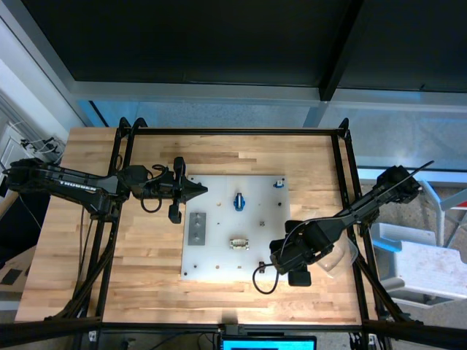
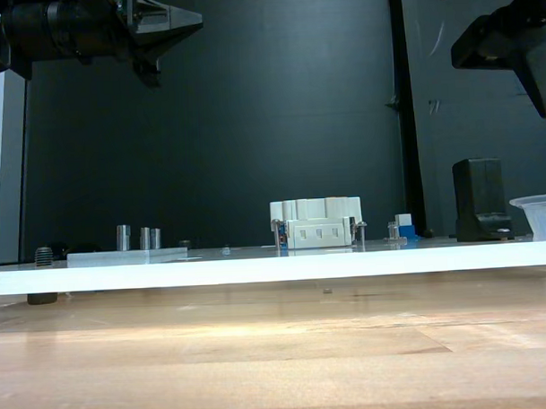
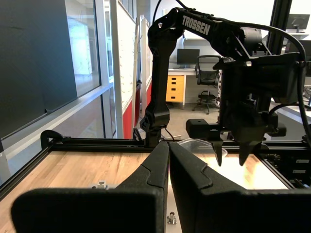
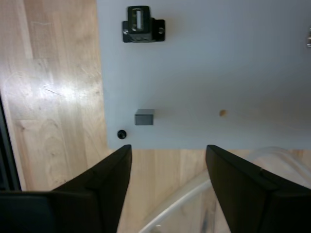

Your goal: Pick the 16mm bar from the taskboard and place it in the container

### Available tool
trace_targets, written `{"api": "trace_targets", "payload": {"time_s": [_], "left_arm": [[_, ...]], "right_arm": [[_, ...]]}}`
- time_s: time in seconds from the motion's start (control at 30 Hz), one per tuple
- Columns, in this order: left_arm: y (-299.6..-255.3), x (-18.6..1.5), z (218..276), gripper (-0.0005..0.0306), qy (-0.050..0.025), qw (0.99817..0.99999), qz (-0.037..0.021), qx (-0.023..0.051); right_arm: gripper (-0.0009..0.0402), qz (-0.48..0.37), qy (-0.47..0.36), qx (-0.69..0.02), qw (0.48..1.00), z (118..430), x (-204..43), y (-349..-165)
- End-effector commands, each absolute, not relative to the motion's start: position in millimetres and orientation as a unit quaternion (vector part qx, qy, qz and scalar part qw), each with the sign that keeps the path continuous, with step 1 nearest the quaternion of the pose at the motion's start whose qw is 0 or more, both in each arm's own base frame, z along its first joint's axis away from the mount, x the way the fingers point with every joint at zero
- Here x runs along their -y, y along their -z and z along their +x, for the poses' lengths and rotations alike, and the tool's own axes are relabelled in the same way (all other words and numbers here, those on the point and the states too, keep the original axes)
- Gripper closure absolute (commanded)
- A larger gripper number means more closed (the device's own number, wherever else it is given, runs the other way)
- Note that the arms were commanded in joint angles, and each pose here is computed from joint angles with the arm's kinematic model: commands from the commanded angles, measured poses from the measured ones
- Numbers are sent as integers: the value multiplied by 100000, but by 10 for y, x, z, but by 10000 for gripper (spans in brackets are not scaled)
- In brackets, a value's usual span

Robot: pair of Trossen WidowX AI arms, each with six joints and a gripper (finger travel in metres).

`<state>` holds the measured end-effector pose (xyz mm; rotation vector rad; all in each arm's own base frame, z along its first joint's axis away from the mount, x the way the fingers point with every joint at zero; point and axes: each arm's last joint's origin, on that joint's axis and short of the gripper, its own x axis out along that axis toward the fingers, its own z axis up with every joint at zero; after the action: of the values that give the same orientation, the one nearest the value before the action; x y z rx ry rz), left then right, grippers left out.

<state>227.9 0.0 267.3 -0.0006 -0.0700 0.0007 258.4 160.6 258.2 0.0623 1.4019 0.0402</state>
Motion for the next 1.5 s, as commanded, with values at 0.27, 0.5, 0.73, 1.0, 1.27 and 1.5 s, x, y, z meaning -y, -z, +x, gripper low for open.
{"api": "trace_targets", "payload": {"time_s": [0.27, 0.5, 0.73, 1.0, 1.27, 1.5], "left_arm": [[-2672, 0, 2279, 300, -19, 99939, -11, 3499], [-2672, 0, 2279, 300, -19, 99939, -11, 3499], [-2672, 0, 2279, 300, -19, 99939, -11, 3499], [-2672, 0, 2279, 300, -19, 99939, -11, 3499], [-2672, 0, 2279, 300, -19, 99939, -11, 3499], [-2672, 0, 2279, 300, -19, 99939, -11, 3499]], "right_arm": [[137, 1652, -2119, -65155, 75813, 2637, -1711, -2440], [137, 1519, -2479, -64460, 76397, 2669, -1762, -2382], [137, 887, -1971, -64901, 76048, 2676, -1775, -2280], [137, 991, -2143, -64695, 76217, 2662, -1775, -2184], [140, 1857, -1935, -64287, 76551, 2641, -1776, -2061], [152, 1155, -1977, -64300, 76553, 2650, -1800, -1976]]}}
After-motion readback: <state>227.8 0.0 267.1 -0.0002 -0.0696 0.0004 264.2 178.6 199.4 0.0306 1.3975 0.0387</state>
